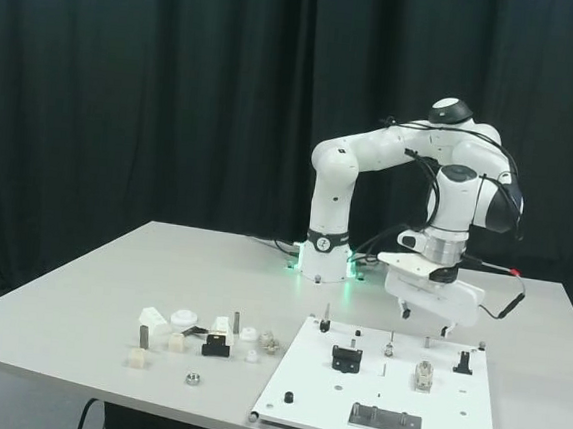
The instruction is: Remove round peg 2.
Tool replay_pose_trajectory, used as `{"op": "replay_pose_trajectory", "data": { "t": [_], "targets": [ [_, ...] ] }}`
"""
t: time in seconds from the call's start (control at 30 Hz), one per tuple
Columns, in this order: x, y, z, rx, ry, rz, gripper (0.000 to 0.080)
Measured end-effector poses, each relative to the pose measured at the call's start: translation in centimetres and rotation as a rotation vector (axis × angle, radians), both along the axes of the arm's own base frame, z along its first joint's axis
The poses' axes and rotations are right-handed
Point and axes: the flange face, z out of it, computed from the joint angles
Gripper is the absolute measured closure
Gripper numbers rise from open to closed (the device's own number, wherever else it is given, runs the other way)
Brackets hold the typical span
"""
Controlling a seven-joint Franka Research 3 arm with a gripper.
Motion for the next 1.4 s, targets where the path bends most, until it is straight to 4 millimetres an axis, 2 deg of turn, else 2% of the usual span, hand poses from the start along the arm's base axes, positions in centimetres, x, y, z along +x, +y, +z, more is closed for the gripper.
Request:
{"op": "replay_pose_trajectory", "data": {
  "t": [0.7,1.3,1.33,1.4],
  "targets": [
    [-1.3,0.0,-3.6,0.061,0.004,-0.054,0.0003],
    [-1.8,0.6,-4.6,0.050,-0.014,-0.054,0.0003],
    [-1.8,0.6,-4.6,0.050,-0.015,-0.054,0.0134],
    [-1.8,0.6,-4.7,0.049,-0.016,-0.053,0.0134]
  ]
}}
